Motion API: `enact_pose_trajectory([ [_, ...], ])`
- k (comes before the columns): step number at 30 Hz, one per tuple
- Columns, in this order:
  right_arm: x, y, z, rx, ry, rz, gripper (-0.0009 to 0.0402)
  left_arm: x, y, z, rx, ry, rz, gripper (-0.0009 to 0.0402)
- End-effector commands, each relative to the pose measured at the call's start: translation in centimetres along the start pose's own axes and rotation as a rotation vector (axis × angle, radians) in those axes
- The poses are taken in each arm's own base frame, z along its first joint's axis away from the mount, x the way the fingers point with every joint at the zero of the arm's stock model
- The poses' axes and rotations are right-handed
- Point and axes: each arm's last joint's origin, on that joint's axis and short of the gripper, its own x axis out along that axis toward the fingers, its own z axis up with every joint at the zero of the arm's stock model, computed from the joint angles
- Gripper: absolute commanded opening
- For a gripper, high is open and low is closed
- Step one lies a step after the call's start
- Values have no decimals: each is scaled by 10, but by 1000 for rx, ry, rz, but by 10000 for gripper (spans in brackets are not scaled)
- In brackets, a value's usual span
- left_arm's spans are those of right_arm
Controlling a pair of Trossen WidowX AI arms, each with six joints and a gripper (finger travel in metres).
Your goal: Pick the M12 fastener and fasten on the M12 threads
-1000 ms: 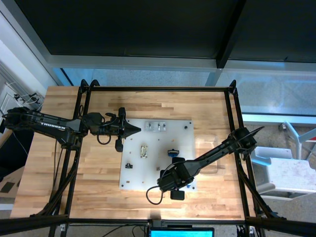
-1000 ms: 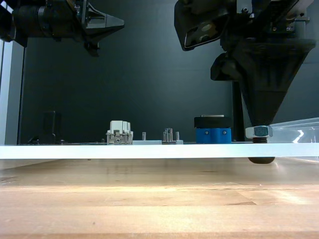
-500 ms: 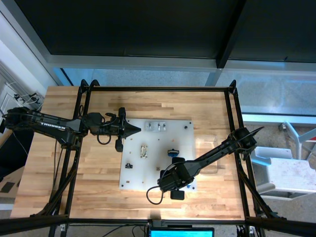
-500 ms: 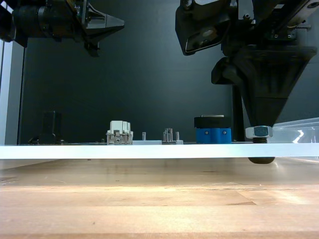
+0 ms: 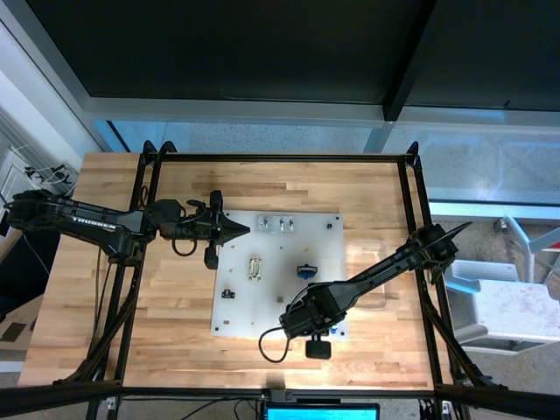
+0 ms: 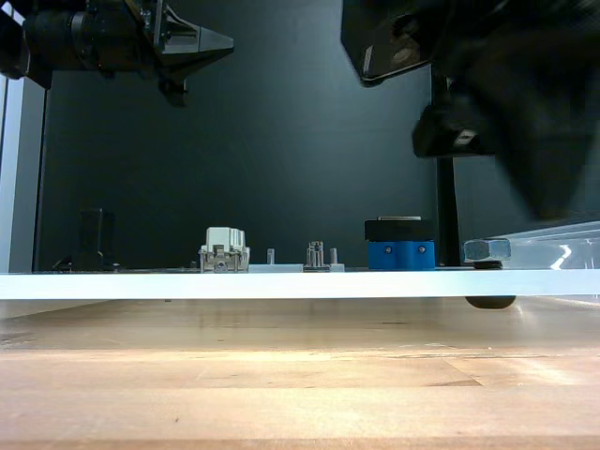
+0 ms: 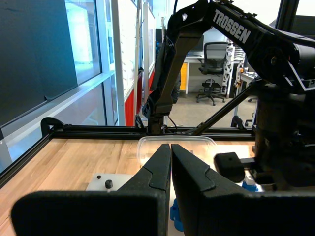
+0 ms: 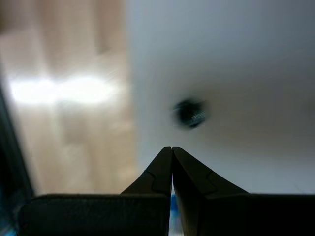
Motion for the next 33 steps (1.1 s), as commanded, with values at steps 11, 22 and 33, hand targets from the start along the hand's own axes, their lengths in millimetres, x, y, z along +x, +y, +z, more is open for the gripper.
enact_pose_trajectory([
  [11, 8, -7, -3, 49, -51, -137, 0, 0, 0, 0, 0, 0, 0, 0],
  [22, 9, -5, -1, 50, -63, -100, 0, 0, 0, 0, 0, 0, 0, 0],
  [33, 6, 4, -3, -61, 61, 189, 0, 0, 0, 0, 0, 0, 0, 0],
])
